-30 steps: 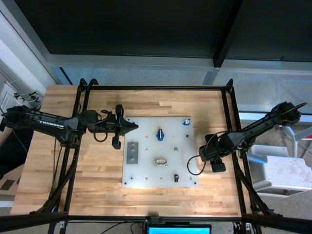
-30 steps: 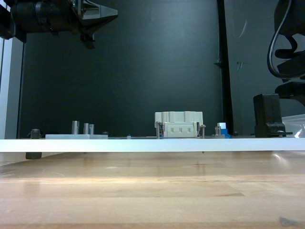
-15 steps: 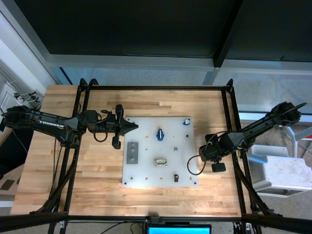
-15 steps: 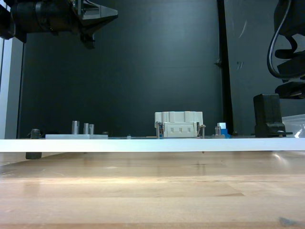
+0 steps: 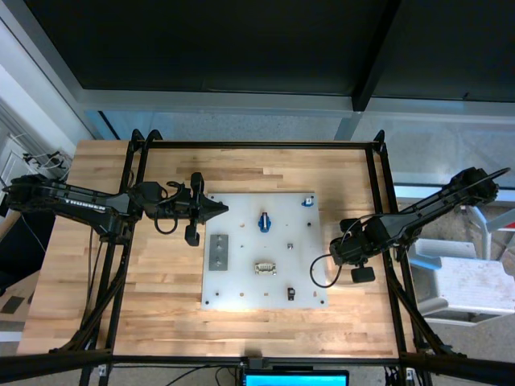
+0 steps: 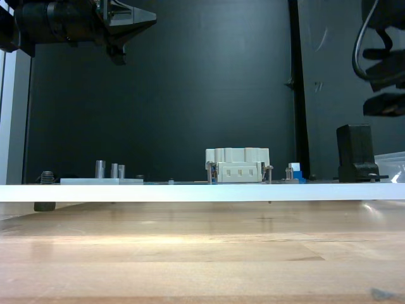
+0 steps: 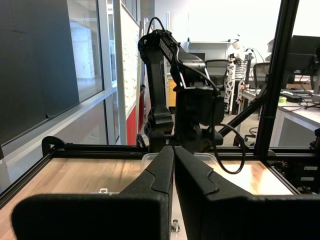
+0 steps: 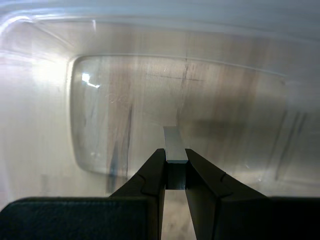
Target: Pick the 16mm bar and place in it's hole on the taskboard
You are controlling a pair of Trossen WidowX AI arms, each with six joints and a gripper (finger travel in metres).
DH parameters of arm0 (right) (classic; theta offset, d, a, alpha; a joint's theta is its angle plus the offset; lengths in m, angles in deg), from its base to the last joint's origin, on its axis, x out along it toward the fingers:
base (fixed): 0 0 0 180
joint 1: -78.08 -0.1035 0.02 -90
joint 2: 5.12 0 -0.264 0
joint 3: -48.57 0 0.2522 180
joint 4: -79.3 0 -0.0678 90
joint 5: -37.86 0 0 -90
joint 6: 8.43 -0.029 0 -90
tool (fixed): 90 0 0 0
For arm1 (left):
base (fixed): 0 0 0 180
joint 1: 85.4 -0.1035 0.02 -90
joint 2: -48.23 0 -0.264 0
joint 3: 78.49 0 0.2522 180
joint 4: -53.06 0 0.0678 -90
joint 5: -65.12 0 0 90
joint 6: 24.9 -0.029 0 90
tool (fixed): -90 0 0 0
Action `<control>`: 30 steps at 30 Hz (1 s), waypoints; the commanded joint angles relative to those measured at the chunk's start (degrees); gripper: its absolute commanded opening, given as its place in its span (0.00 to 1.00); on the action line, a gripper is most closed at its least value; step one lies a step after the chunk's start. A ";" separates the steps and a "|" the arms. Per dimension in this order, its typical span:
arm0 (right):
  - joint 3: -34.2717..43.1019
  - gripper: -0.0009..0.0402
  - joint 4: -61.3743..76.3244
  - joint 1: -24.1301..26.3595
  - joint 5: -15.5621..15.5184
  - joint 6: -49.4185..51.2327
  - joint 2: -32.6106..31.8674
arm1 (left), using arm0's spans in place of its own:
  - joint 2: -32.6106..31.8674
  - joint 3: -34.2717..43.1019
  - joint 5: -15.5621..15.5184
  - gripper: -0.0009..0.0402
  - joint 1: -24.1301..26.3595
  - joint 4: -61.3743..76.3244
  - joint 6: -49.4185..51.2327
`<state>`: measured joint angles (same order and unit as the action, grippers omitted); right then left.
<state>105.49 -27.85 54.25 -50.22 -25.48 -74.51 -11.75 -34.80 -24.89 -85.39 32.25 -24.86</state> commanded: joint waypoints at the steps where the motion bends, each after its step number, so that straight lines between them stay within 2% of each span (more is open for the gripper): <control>1: 2.82 0.02 3.54 -0.04 -0.24 0.00 0.28 | 0.00 0.02 -0.02 0.02 -0.02 0.00 0.00; 7: 7.89 0.02 9.03 -0.11 -0.24 0.92 0.31 | -0.02 0.02 0.00 0.02 0.00 0.00 0.00; 15: 10.12 0.02 11.08 -0.28 -0.24 3.02 0.26 | -0.02 0.02 0.00 0.02 -0.02 0.00 0.00; 30: 16.15 0.02 12.20 -0.72 -0.44 22.36 -5.01 | 0.00 0.02 0.00 0.02 0.00 0.00 0.00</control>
<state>121.03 -15.68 53.64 -50.77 -4.63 -78.97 -11.75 -34.80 -24.89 -85.39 32.25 -24.86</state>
